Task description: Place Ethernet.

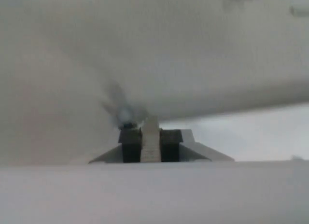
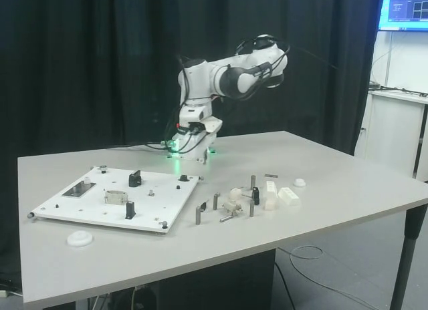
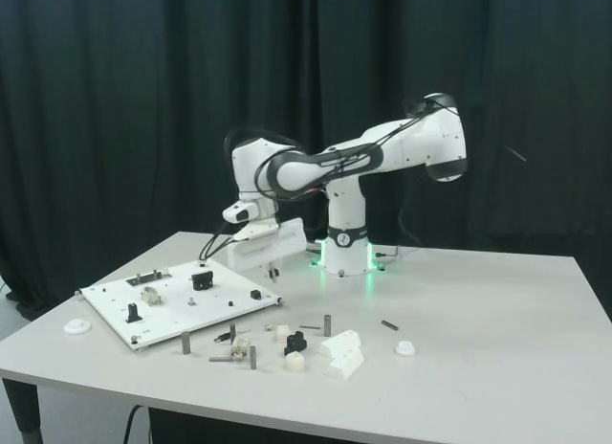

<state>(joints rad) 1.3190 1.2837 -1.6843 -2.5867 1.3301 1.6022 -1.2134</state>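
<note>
Finding 1. The white arm's two-finger gripper [image 1: 151, 135] stands narrow. Its black fingertips [image 1: 130, 146] are clamped on a slim pale upright piece [image 1: 151, 147], judged to be the Ethernet plug. The wrist view does not show its type for certain.

Finding 2. In the second room view the gripper hangs above the table, off the corner of the white square assembly board [image 3: 168, 305] nearest the arm's base.

Finding 3. The board lies outward from the gripper, away from the base. Small black fixtures [image 3: 202, 279] stand on it. Which one receives the plug cannot be told.

Finding 4. The plug's long axis runs along the fingers, pointing down.
</note>
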